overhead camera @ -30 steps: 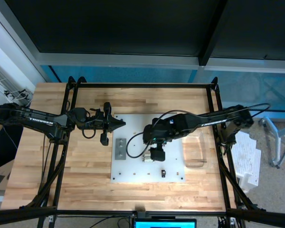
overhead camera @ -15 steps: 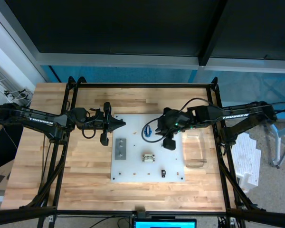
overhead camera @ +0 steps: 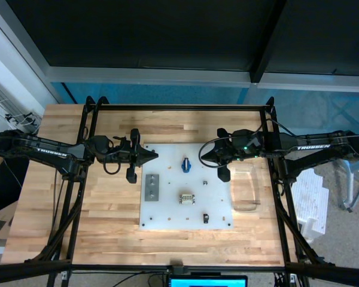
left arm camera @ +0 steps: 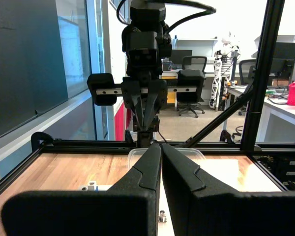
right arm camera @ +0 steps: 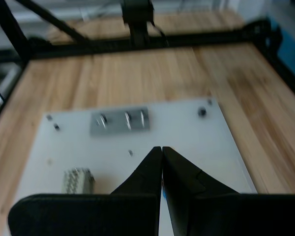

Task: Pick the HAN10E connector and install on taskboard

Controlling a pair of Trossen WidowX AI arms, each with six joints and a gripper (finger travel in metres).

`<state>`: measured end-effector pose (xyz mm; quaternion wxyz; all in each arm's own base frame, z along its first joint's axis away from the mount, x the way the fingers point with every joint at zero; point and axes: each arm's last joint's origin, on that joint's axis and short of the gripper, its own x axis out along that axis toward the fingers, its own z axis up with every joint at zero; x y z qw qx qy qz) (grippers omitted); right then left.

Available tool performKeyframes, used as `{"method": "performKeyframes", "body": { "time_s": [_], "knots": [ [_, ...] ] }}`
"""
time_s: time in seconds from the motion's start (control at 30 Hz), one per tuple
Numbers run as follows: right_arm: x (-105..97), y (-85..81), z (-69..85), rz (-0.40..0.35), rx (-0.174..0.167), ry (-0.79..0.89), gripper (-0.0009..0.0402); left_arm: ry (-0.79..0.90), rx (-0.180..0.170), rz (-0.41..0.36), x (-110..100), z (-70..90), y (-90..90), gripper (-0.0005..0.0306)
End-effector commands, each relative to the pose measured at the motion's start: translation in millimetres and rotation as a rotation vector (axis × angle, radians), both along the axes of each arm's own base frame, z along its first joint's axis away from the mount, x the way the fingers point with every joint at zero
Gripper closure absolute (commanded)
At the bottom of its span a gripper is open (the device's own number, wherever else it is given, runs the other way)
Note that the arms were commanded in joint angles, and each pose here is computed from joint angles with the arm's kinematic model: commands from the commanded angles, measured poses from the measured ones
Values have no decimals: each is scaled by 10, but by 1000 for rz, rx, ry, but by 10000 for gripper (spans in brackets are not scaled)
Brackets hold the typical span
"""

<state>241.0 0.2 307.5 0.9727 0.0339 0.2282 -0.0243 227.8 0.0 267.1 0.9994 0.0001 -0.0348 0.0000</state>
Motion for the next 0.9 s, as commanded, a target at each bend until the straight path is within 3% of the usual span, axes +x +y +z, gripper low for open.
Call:
{"method": "performKeyframes", "body": {
  "time_s": [0.03,0.47,0.77,0.9],
  "knots": [
    [-42,-20,-23,20,13,-87,393,0,0,0,0,1,1,300],
    [-84,-44,-56,14,0,-407,394,0,0,0,0,1,0,300],
    [-125,-46,-134,6,-1,-487,393,0,0,0,0,1,0,300],
    [-135,-46,-192,3,13,-489,394,0,0,0,0,1,0,300]
  ]
}}
